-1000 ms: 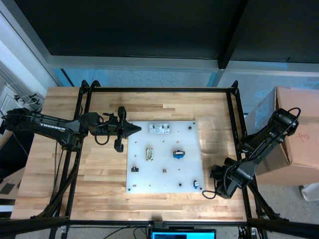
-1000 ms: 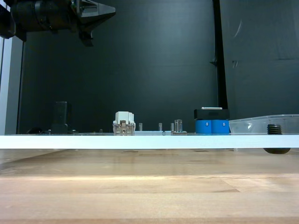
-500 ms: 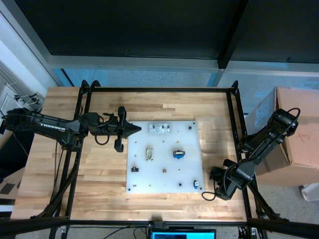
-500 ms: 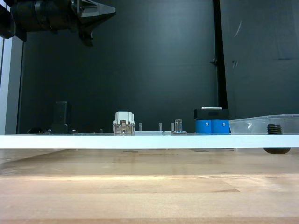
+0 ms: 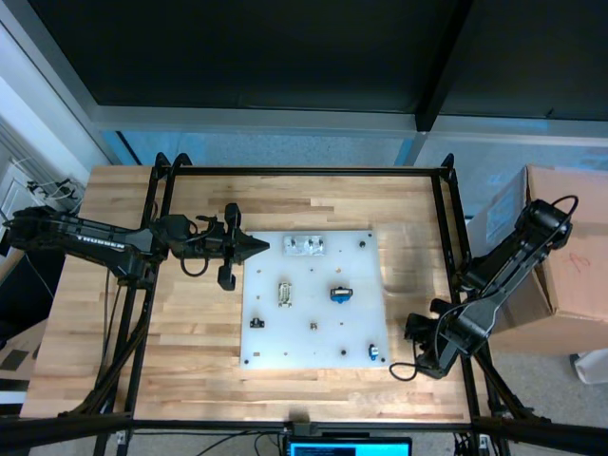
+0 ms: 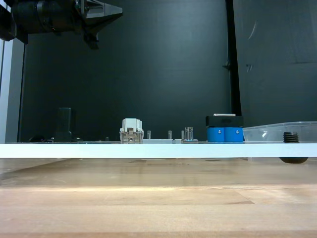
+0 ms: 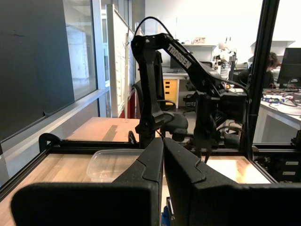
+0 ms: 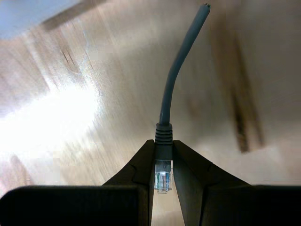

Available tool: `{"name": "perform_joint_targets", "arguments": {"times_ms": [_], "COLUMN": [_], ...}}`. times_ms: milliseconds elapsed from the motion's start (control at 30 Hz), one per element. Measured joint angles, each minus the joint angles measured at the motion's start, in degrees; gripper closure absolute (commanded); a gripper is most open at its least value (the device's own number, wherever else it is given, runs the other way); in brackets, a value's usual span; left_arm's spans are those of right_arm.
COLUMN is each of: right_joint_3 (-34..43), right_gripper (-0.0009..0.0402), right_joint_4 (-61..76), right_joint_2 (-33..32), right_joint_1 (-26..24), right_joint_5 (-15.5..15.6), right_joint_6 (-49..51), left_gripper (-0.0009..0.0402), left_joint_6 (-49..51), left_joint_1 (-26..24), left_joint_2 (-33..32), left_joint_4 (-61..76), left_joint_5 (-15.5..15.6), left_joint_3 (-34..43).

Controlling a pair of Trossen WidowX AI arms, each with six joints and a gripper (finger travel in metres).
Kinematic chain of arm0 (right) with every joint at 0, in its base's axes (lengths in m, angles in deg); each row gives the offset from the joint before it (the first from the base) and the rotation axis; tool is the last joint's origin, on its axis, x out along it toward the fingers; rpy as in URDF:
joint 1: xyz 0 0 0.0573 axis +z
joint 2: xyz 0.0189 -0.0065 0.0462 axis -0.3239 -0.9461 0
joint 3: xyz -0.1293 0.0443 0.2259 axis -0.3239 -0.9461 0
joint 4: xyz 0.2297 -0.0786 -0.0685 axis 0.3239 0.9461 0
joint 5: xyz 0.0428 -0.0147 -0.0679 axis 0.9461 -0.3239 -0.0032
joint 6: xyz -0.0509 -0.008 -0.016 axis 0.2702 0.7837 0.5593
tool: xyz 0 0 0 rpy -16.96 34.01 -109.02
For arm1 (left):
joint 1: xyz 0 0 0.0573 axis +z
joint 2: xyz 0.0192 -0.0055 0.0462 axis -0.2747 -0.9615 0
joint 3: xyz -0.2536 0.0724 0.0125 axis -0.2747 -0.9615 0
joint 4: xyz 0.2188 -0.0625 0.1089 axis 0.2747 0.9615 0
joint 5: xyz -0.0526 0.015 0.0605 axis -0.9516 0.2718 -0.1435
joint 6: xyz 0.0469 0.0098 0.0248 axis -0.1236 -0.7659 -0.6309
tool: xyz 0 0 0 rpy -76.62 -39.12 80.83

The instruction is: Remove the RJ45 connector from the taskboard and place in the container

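Note:
The RJ45 connector, clear plastic with a short grey cable on it, is held clear of the white taskboard. My right gripper is shut on it above bare wood, just off the board's near right corner. My left gripper hangs high over the board's far left edge and shows in the low view. Its fingers are pressed together with nothing between them. The clear container lies on the table to the right of the board, also visible in the low view.
A white connector, a blue block and small pegs stand on the board. A black frame rings the table. A cardboard box stands beyond the right edge.
My right arm has shifted slightly to the right near the board's near right corner, still holding the connector. The left arm has not moved.

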Motion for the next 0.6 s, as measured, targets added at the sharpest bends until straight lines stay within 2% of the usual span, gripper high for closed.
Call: {"name": "perform_joint_targets", "arguments": {"times_ms": [333, 600], "right_joint_3": [6.49, 7.30], "right_gripper": [0.0393, 0.0393], "right_joint_4": [13.68, 16.00], "right_joint_2": [9.55, 12.66], "right_joint_1": [-6.84, -13.14], "right_joint_5": [-0.13, -0.17], "right_joint_6": [6.75, 12.17], "left_gripper": [0.0393, 0.0393], "left_joint_6": [-0.02, -0.02], "left_joint_1": [0.00, 0.00], "left_joint_2": [0.00, 0.00], "left_joint_4": [0.00, 0.00], "left_joint_5": [0.02, 0.02], "left_joint_3": [0.00, -0.02]}}
